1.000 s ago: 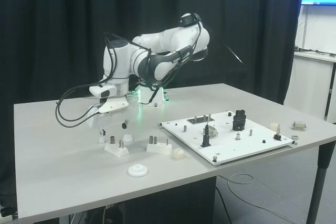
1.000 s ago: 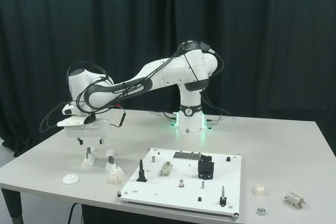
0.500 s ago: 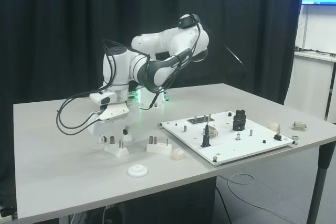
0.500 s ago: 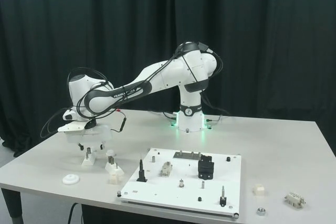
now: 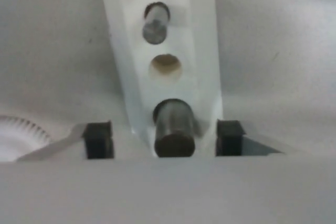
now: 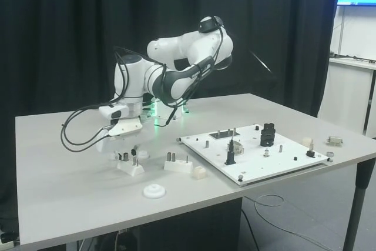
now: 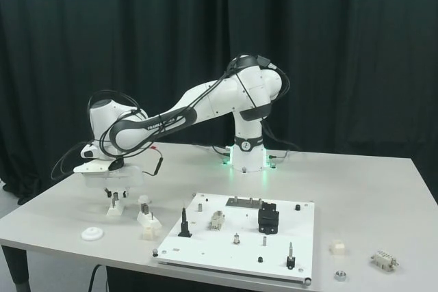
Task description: Pick round peg 4.
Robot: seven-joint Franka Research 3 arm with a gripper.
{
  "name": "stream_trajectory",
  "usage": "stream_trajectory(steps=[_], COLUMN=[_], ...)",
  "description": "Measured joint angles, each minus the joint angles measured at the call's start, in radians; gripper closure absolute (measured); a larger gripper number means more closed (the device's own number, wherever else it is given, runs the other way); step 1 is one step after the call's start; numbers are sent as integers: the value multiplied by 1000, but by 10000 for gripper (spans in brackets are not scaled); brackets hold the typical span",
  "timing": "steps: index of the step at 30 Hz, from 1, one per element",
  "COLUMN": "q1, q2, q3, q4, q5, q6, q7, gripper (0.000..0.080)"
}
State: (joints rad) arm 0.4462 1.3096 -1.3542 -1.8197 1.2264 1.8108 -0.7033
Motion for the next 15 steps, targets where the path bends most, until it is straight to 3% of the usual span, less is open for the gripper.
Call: stream_trajectory(steps=[3,4,9,10,15], q1=[-1,-2,-3,-4,-7], q2=[0,0,0,0,0], q3=[0,0,0,-1,-1], q4=[1,2,8,9,19], q5=[4,5,10,11,12], q6=[8,9,15,16,16], q7=[16,21,40,42,50], gripper=[260,468,468,650,658])
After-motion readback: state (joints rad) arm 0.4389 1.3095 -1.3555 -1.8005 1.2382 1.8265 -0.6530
